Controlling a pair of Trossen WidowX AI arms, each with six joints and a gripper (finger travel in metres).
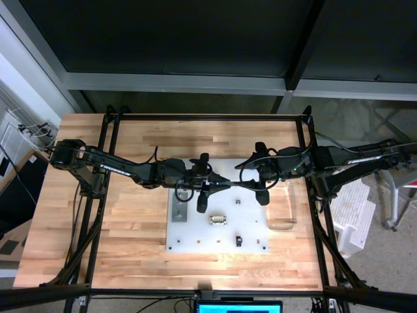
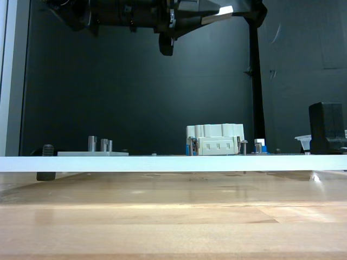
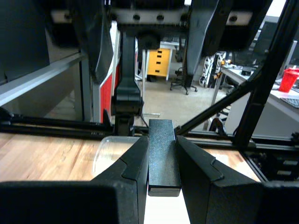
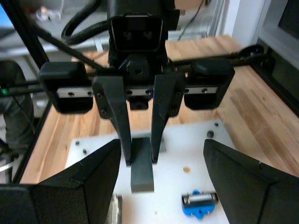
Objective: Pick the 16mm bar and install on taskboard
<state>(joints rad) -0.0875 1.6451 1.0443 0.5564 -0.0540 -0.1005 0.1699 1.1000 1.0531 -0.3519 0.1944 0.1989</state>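
The 16mm bar (image 3: 163, 158), a dark, flat-sided block, is held in the left claw (image 4: 141, 158). The two fingers (image 3: 135, 172) are clamped against its side faces, and one end juts out past the fingertips. It hangs in the air over the taskboard (image 1: 189, 241), clear of any seat. In the low view the left claw is high above the board's top.

The right claw (image 1: 259, 173) is directly opposite, nose to nose with the left one over the far half of the board. Its fingers (image 4: 93, 182) are spread wide apart and grip nothing. Its wrist view looks straight at the bar's free end.

The white taskboard carries several parts:
- A grey plate (image 1: 179, 212) with short upright posts lies at the left side.
- A white connector (image 1: 218, 220) sits near the middle.
- A small black part (image 1: 239, 241) lies nearer the front edge.
- A blue part (image 4: 198, 203) lies flat on the white surface in the right wrist view.
- A black block (image 2: 327, 127) stands at the board's right end in the low view.

Just beside the board's right edge a clear tub (image 1: 283, 208) sits on the wooden bench (image 1: 130, 261). I cannot tell whether anything is in it. The left arm reaches in from the bench's left edge and the right arm from its right edge.
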